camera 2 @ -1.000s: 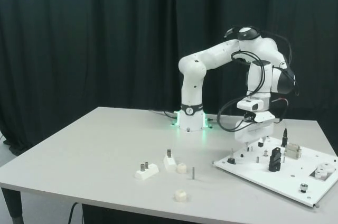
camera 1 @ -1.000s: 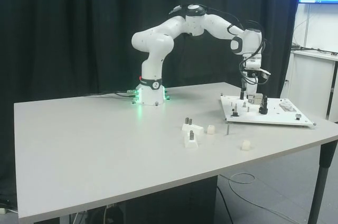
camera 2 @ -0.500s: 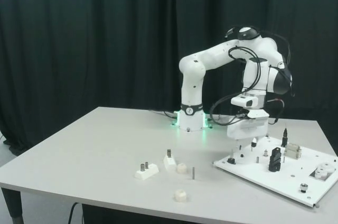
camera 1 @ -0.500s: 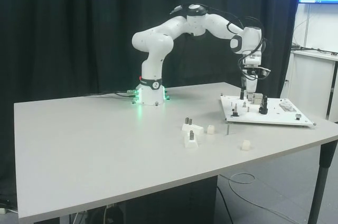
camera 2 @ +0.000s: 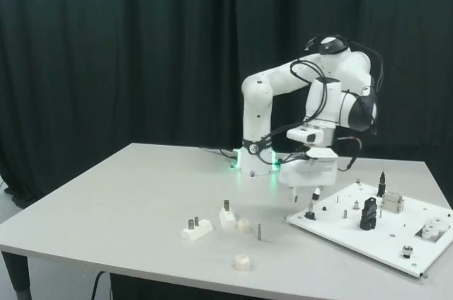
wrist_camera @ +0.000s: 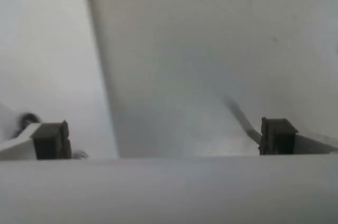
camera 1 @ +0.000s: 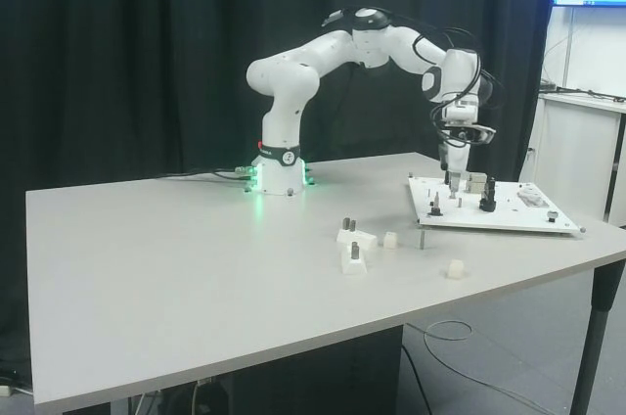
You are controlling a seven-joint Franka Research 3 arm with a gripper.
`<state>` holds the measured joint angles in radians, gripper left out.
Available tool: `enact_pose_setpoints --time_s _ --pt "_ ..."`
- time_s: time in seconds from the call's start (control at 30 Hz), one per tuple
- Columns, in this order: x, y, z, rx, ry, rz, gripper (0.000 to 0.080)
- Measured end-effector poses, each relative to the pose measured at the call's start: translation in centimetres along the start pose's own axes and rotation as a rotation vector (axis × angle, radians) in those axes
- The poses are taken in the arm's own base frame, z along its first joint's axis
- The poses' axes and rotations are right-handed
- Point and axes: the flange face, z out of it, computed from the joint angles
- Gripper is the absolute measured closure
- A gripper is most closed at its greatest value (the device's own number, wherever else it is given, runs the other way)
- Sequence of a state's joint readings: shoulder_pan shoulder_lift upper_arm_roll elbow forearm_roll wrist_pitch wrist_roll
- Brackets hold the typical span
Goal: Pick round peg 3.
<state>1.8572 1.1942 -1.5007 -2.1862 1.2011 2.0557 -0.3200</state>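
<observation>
My gripper hangs open just above the left corner of the white board, with nothing between its fingertips. In the first room view the gripper is over the board's far left part. Several short pegs stand on the board near it. One thin peg stands alone on the grey table beside the board, also seen as the thin peg. I cannot tell which peg is round peg 3. The wrist view shows the board's edge, the table and a blurred dark stick.
Two white holders with pegs and two small white blocks lie on the table left of the board. A black clamp and white round parts sit on the board. The arm's base stands behind.
The arm has swung the gripper away from the middle of the board toward its left corner, closer to the arm's base. Nothing on the table or board has moved.
</observation>
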Motion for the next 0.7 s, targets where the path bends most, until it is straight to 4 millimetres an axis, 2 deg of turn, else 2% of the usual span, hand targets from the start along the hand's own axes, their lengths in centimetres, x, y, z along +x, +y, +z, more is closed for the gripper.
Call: enact_pose_setpoints --time_s 0.43,0.7 --pt "1.5 5.7 1.5 -0.020 -0.025 0.105 0.0003" --pt "1.4 9.9 2.7 -0.037 -0.051 0.311 0.0003"
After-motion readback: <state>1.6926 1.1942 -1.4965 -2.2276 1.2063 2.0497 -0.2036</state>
